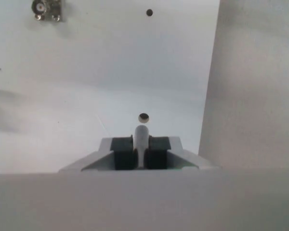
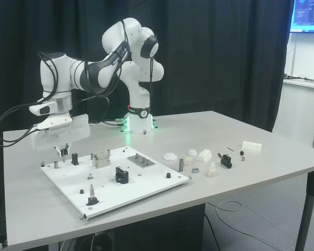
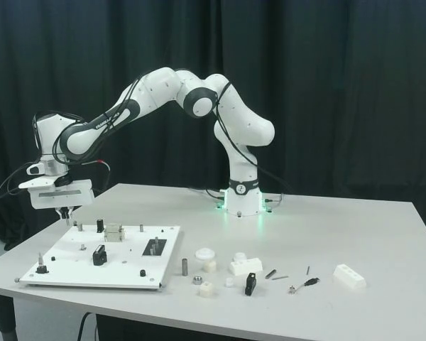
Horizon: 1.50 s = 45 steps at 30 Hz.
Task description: Place round peg 2.
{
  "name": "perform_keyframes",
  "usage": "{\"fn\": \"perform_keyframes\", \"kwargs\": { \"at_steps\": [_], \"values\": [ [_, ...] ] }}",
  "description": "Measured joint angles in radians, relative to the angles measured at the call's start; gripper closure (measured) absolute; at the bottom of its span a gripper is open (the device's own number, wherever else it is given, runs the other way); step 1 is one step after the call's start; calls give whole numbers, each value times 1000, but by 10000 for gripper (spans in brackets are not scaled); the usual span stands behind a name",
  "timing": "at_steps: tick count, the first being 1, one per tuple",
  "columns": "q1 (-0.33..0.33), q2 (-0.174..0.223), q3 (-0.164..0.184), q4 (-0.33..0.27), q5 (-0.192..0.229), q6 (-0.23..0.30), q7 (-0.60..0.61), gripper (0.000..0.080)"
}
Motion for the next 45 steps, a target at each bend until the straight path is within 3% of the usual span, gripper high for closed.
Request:
{"fn": "perform_keyframes", "kwargs": {
  "at_steps": [28, 34, 45],
  "values": [
    [7, 0, 2, 1, 12, -8, 6, 741],
    [20, -1, 2, 4, 48, -47, 10, 741],
    [82, -30, 1, 5, 116, -204, 58, 741]
  ]
}}
